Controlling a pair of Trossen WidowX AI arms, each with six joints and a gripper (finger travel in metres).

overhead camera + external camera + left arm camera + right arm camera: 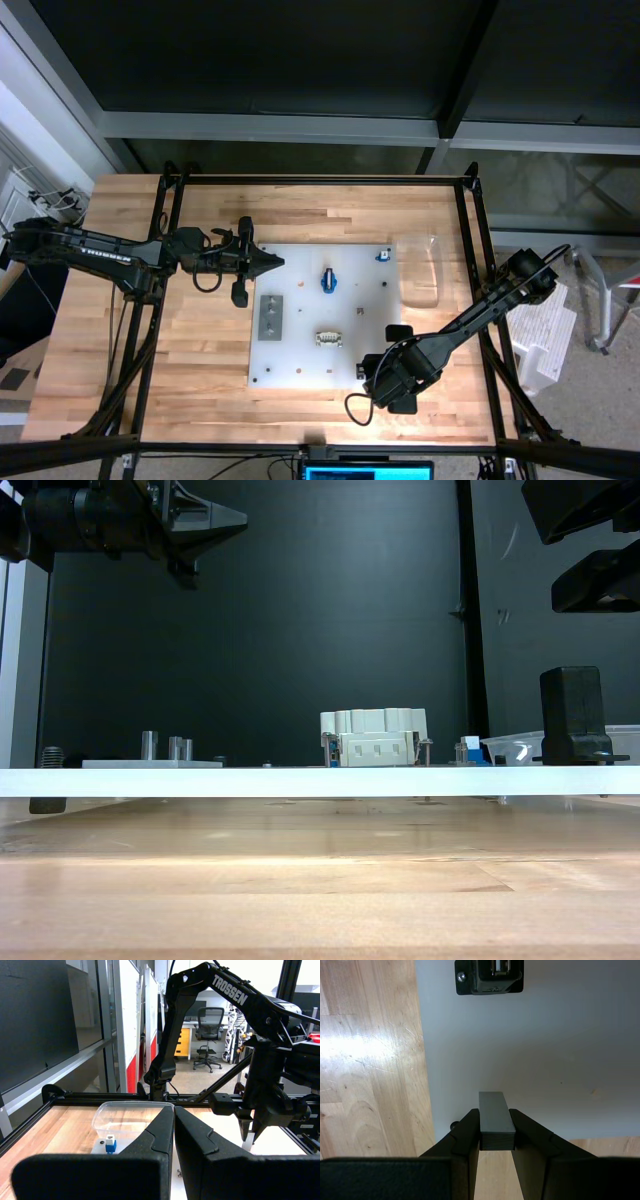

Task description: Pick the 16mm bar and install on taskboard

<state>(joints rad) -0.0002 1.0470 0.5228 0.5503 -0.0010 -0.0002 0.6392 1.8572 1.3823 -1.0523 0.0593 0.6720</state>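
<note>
A: Where does the bar sit?

B: The short grey metal bar (496,1117) is pinched by the right gripper (495,1132), which is above the near right corner of the large flat white taskboard (300,355). The left gripper (272,262) hangs over the board's far left corner, its fingers pressed together on nothing.

A: How should the robot proceed?

B: Probably by keeping the pinch firm and the bar square, then lowering slowly onto its seat.

A: And the count?

B: There is one bar, one grey metal block (271,316), one beige connector (327,340) and two blue fittings (328,280). One clear plastic tray (420,270) lies just beside the board's right edge.
</note>
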